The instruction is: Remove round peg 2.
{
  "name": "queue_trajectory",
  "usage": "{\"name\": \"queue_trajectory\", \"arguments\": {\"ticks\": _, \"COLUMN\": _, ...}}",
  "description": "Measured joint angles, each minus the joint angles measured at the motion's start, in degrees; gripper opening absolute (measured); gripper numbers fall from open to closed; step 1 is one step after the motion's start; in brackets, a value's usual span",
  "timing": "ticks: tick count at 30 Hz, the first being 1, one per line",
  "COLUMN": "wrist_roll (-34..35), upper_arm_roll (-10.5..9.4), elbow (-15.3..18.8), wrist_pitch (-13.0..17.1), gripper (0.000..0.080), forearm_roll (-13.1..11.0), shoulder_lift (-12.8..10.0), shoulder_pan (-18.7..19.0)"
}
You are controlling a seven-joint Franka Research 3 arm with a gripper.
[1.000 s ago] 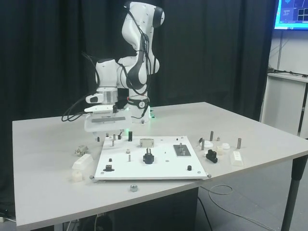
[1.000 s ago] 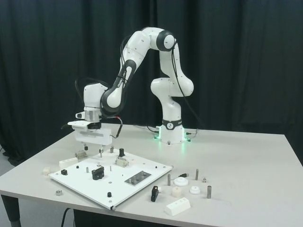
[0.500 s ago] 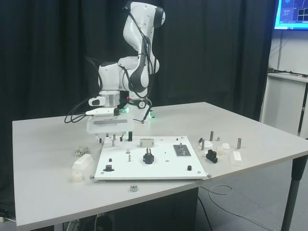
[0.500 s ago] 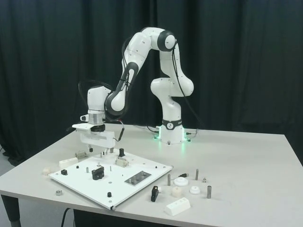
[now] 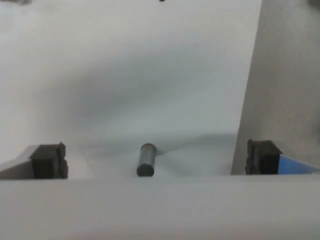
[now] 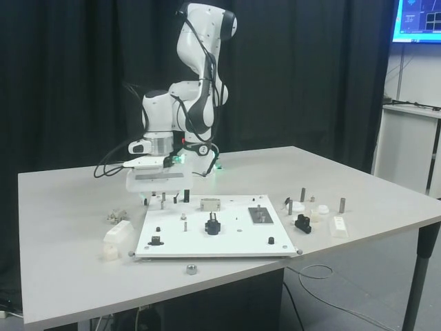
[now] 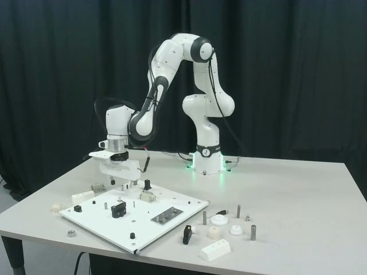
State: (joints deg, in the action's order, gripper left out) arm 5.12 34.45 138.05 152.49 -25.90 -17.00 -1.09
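White board (image 6: pixel 227 234), tool (image 5: pixel 150 161) straddling peg (image 5: pixel 146 160)

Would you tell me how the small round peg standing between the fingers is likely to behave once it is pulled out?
The peg looks like a stiff, smooth cylinder, so it may slip in a light grip. Laid down on the white board, it would probably roll. The hand is open around it.

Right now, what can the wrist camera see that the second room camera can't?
Only the wrist view shows the grey peg from above, standing between the two black fingertips with gaps on both sides. Only the second room view shows the whole white arm, the grey table and the loose parts on it. Both show the white board and the tool.
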Motion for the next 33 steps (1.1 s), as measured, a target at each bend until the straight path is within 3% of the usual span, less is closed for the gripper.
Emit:
{"name": "queue_trajectory", "arguments": {"ticks": 14, "wrist_roll": 5.9, "upper_arm_roll": 0.01, "elbow": -0.8, "wrist_pitch": -1.6, "gripper": 0.0800, "forearm_roll": 5.0, "shoulder_lift": -0.3, "shoulder_pan": 0.0}}
{"name": "queue_trajectory", "arguments": {"ticks": 33, "wrist_roll": 6.6, "upper_arm_roll": 0.00, "elbow": -1.9, "wrist_pitch": -2.1, "gripper": 0.0800, "forearm_roll": 5.3, "shoulder_lift": -2.1, "shoulder_pan": 0.3}}
